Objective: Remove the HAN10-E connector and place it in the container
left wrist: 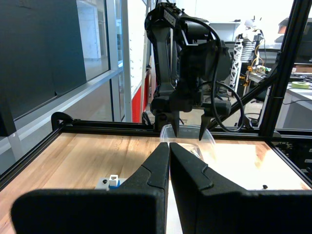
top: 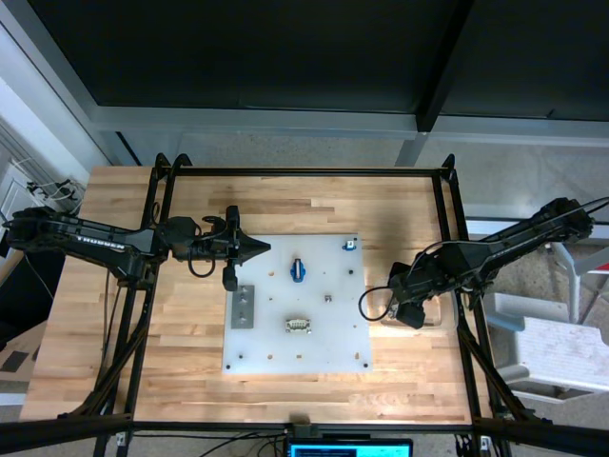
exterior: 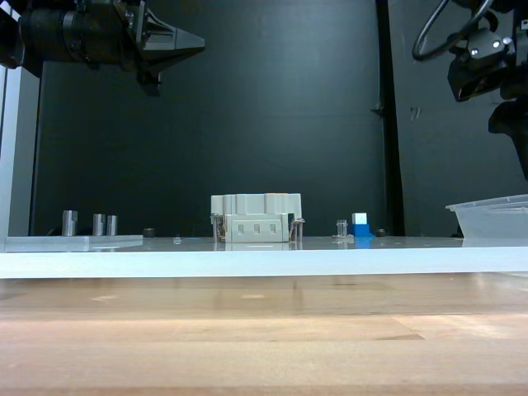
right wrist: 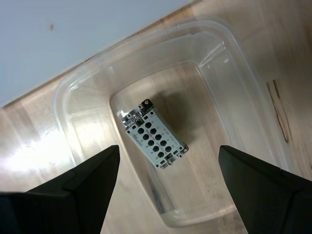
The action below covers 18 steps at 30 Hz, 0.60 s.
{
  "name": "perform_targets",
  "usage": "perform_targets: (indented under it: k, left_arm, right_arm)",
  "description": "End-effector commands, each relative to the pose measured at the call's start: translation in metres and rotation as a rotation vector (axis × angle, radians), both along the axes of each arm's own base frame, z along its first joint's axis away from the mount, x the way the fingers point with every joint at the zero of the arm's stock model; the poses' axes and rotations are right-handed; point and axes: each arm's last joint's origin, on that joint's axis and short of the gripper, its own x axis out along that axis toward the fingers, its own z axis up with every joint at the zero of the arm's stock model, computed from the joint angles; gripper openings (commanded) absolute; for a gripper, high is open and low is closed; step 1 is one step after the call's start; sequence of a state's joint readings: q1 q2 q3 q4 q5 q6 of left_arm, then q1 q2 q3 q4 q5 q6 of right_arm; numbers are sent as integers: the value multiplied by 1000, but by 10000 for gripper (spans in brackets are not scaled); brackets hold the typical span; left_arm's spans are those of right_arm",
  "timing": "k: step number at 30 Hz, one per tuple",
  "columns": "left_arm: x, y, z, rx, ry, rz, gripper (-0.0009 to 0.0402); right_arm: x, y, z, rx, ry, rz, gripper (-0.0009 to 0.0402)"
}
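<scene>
**A:** Right gripper (right wrist: pixel 168 147) hangs directly above the container (right wrist: pixel 80 114), fingers spread wide, nothing held between them.

**B:** And there's the HAN10-E connector (right wrist: pixel 153 139), lying flat on the container's floor! Pin holes face up, and its body sits at a slant to the walls, clear of all of them.

**A:** The container itself rests on the wooden table (top: pixel 143 352), close off the right edge of the white board (top: pixel 333 347).

**B:** Over to the left gripper (left wrist: pixel 169 151): fingers pressed together and empty. It's held high over the board's far left corner, pointing across at the right arm.

**A:** On the board, a grey-beige housing block (top: pixel 299 326) stands toward the near edge. The grey plate with round holes (top: pixel 244 307) is to its left, and the blue upright piece (top: pixel 298 269) is farther back.
</scene>
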State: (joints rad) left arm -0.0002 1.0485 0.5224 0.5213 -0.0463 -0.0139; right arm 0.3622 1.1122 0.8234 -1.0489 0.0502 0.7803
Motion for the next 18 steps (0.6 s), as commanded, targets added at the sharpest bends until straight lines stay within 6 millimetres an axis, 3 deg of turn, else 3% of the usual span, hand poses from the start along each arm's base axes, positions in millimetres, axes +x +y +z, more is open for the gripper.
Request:
perform_targets:
  k: [1, 18]
  left_arm:
    - [0, 0, 0, 0, 0, 0, 0]
    - [0, 0, 0, 0, 0, 0, 0]
  right_arm:
    - [-1, 0, 3, -1, 6, -1, 286]
    - [0, 0, 3, 5, 6, -22, 287]
